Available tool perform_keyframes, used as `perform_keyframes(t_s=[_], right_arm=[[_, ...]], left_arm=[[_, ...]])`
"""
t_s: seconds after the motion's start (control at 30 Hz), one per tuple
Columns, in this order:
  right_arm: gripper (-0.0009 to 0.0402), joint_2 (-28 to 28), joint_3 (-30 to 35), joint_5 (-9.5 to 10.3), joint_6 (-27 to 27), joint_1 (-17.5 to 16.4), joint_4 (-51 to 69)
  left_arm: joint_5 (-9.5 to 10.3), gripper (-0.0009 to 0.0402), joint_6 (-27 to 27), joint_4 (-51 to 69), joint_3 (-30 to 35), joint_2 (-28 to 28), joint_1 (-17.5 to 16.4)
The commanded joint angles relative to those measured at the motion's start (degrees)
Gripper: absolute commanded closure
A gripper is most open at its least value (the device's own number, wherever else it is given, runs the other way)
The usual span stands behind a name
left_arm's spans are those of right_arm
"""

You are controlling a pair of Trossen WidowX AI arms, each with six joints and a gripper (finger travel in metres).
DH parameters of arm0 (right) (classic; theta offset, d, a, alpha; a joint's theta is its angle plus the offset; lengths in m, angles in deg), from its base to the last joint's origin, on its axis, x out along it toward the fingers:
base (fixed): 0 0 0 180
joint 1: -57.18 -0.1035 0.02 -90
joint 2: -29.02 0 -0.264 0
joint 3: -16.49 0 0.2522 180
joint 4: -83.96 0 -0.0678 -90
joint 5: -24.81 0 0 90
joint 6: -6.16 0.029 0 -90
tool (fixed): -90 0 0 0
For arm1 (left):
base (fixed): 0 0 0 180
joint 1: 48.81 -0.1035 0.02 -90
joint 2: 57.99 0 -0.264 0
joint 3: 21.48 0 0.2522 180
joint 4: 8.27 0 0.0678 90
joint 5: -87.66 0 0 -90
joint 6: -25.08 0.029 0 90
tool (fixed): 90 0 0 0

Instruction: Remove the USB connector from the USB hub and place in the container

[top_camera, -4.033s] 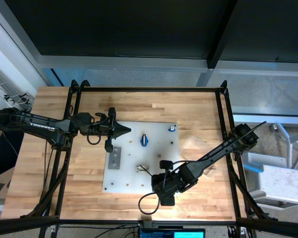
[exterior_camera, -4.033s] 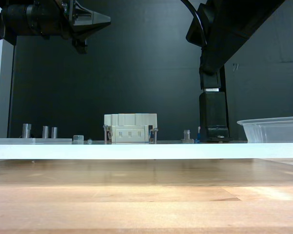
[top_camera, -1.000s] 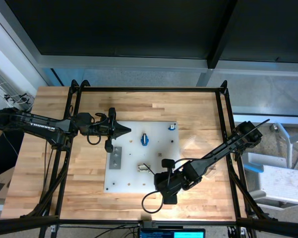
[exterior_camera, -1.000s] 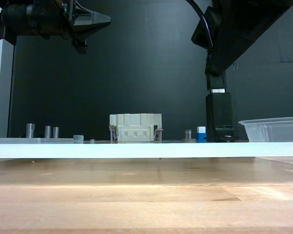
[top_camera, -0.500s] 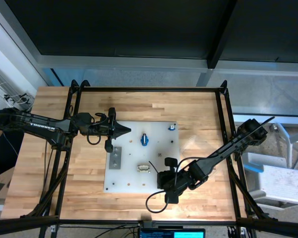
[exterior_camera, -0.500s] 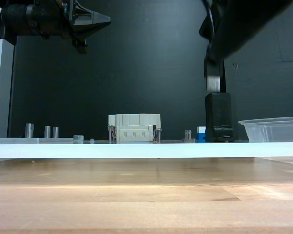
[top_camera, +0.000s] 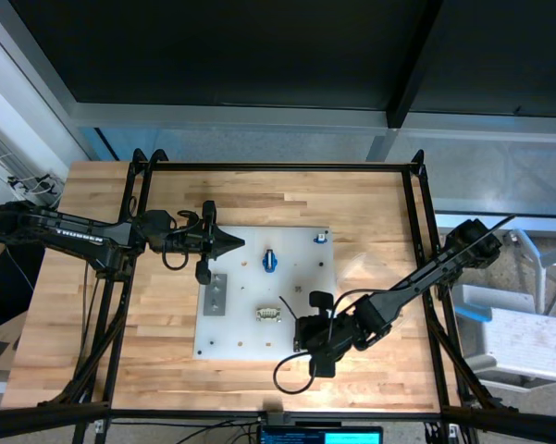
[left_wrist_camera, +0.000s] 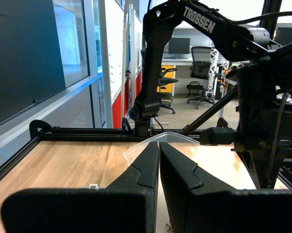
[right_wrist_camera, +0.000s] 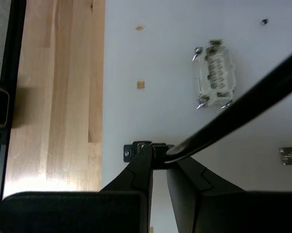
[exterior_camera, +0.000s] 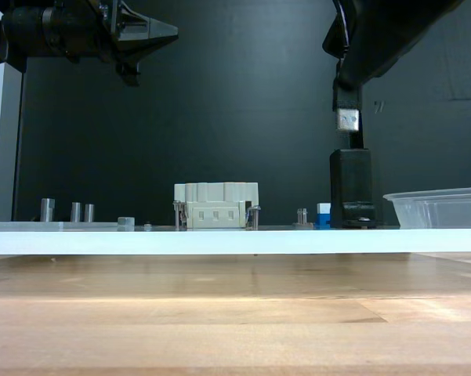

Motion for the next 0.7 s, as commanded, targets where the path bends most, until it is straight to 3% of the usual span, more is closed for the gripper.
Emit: perform_keyframes(t_s=[0.03, 0.3, 0.7], right_arm=[[0.0393, 1.66, 0.02, -0.04, 0.42, -0.02, 0.81], [0.0393, 7.43, -3.37, -0.11, 0.92, 0.13, 2.10], [0.0393, 19.74, -14.64, -0.09, 3.08, 1.01, 3.19]], left_arm=[[0.00, 0.0392, 0.00, 0.00, 0.02, -0.02, -0.02], [-0.02, 0.0392, 0.00, -0.02, 0.02, -0.02, -0.02], [0.00, 0.0392, 0.00, 0.00, 0.02, -0.02, 0.00]])
